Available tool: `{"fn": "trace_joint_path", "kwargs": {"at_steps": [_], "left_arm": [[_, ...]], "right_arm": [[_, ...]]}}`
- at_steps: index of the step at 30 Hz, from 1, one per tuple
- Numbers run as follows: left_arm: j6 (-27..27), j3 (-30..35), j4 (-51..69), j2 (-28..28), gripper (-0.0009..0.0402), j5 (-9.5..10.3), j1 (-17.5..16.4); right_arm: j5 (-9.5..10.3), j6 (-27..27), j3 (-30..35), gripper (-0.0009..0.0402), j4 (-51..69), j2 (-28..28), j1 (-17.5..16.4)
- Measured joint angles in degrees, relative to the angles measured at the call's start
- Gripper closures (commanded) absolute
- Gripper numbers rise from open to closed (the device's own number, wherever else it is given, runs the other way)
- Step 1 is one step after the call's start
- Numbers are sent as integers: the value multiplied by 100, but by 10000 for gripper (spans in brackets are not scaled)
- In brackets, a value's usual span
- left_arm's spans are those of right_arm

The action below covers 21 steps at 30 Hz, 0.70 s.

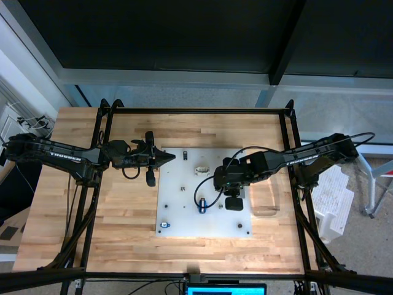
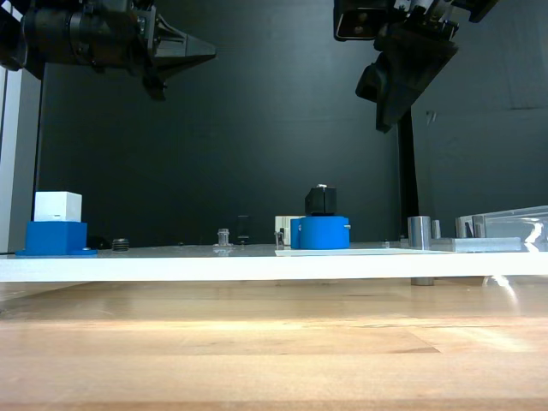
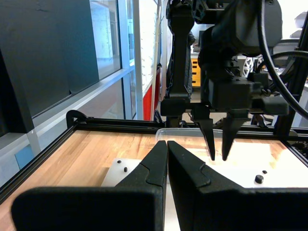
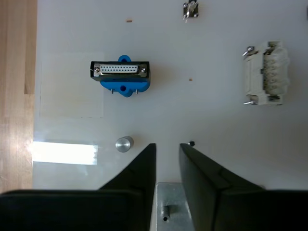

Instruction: Remove the 16mm cylinder and place in the container

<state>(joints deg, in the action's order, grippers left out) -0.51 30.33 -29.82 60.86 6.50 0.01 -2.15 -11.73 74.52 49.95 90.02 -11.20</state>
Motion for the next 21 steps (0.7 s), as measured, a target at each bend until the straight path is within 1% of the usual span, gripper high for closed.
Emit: {"fn": "trace_joint_path", "kwargs": {"at_steps": [5, 9, 11, 15, 21], "left_arm": [[-2, 0, -2, -2, 393, -2, 0], [0, 0, -2, 0, 393, -2, 0], [0, 0, -2, -2, 393, 0, 0], [-2, -2, 0, -2, 393, 0, 0], [0, -2, 0, 0, 393, 0, 0]], "right_arm": [[-2, -129, 243, 234, 61, 299, -57], [-2, -216, 299, 205, 87, 428, -122], [-7, -293, 295, 198, 90, 435, -155], [-129, -348, 295, 193, 120, 433, -223], [-136, -424, 295, 193, 164, 498, -358]]}}
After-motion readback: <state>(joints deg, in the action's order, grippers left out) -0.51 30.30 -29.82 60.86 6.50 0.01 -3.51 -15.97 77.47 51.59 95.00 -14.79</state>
